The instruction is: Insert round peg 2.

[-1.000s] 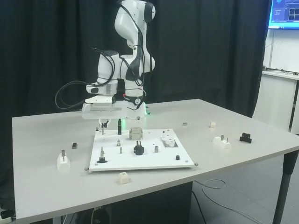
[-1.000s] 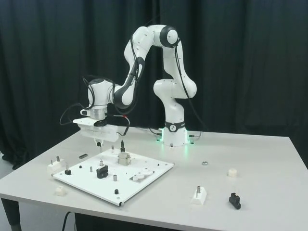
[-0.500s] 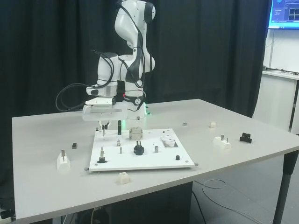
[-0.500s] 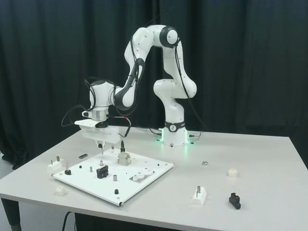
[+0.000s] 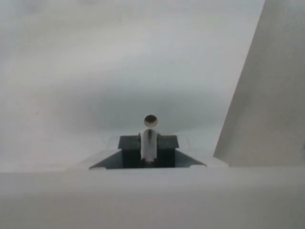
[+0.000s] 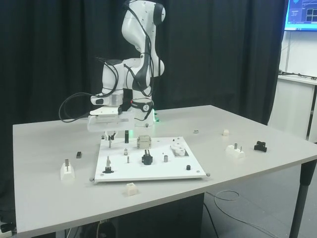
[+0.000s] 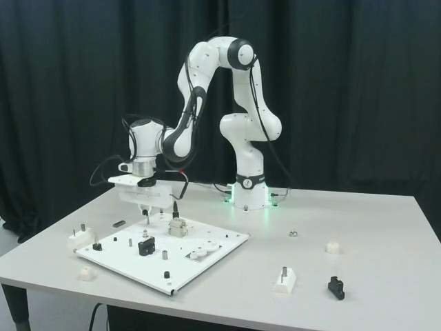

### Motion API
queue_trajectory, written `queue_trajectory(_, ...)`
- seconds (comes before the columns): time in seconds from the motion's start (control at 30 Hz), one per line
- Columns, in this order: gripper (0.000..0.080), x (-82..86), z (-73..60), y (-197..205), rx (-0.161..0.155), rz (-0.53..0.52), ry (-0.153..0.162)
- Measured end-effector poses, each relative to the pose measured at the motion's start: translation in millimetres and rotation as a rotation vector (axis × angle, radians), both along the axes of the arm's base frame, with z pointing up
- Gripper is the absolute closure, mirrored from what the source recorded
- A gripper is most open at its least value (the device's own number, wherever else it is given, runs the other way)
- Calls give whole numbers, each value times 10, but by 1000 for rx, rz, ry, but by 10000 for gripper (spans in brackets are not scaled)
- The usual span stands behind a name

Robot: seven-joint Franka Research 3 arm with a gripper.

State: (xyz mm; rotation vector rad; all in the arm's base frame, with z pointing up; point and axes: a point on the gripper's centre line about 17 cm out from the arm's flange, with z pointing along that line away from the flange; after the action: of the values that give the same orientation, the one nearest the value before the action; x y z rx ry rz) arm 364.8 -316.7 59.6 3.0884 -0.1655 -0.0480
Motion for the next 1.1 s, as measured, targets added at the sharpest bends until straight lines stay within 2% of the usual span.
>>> queue_trajectory(1.1,739,45,2,-6,18,4,-35)
